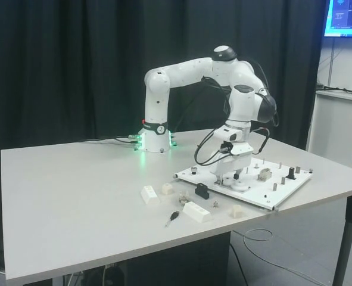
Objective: Remove medium gear.
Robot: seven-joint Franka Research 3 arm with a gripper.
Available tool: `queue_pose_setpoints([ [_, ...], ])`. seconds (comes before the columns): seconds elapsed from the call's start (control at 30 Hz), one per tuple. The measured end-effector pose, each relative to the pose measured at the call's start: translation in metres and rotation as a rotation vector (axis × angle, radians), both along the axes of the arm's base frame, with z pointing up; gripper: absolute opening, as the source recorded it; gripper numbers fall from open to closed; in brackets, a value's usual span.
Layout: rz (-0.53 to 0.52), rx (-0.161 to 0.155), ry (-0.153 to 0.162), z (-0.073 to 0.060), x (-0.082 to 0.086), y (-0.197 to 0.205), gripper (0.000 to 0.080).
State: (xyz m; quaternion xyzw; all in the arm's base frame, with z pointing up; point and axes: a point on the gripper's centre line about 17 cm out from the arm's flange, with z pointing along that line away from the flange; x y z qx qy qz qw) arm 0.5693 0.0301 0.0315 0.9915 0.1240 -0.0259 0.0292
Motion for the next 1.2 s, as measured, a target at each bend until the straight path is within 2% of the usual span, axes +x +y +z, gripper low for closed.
queue_pose_setpoints([
  [0.2,-0.005,0.006,-0.007,-0.0011,0.001,0.001,0.08],
  [0.23,-0.006,0.008,-0.008,-0.0012,0.0011,0.0011,0.0678],
  [0.37,-0.011,0.007,-0.014,-0.0013,0.0019,-0.0005,0.0678],
  [0.4,-0.012,0.004,-0.017,-0.0012,0.0024,-0.002,0.0499],
  [0.57,-0.019,0.003,-0.027,-0.0014,0.0033,-0.0048,0.0499],
  [0.6,-0.02,0.003,-0.028,-0.0014,0.0034,-0.0048,0.0394],
  [1.2,-0.032,0.011,-0.033,-0.0008,0.0038,-0.0045,0.0396],
])
